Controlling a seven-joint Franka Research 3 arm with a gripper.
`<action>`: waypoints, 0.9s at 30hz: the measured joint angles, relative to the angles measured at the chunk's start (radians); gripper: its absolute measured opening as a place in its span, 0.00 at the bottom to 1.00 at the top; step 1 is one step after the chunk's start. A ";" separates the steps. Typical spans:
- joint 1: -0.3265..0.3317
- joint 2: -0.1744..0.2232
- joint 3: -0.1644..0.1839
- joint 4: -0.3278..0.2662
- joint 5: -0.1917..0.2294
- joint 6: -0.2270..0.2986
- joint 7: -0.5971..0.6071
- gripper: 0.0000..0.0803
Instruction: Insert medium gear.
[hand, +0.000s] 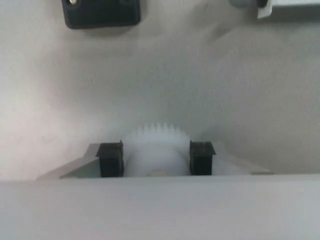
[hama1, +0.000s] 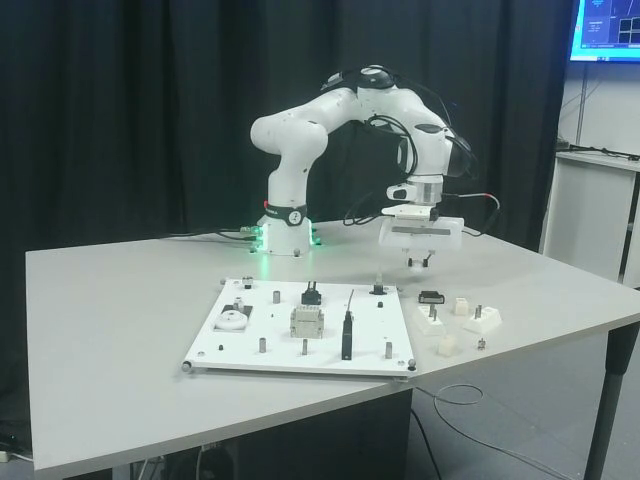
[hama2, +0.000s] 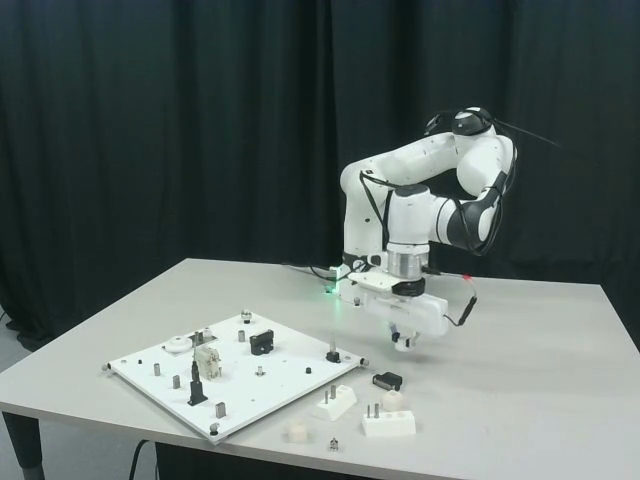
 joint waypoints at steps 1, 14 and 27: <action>0.000 0.000 -0.002 0.000 0.000 0.003 0.000 0.35; -0.033 0.001 -0.050 0.001 -0.068 0.078 0.000 0.35; -0.158 0.001 -0.123 0.010 -0.162 0.124 -0.120 0.35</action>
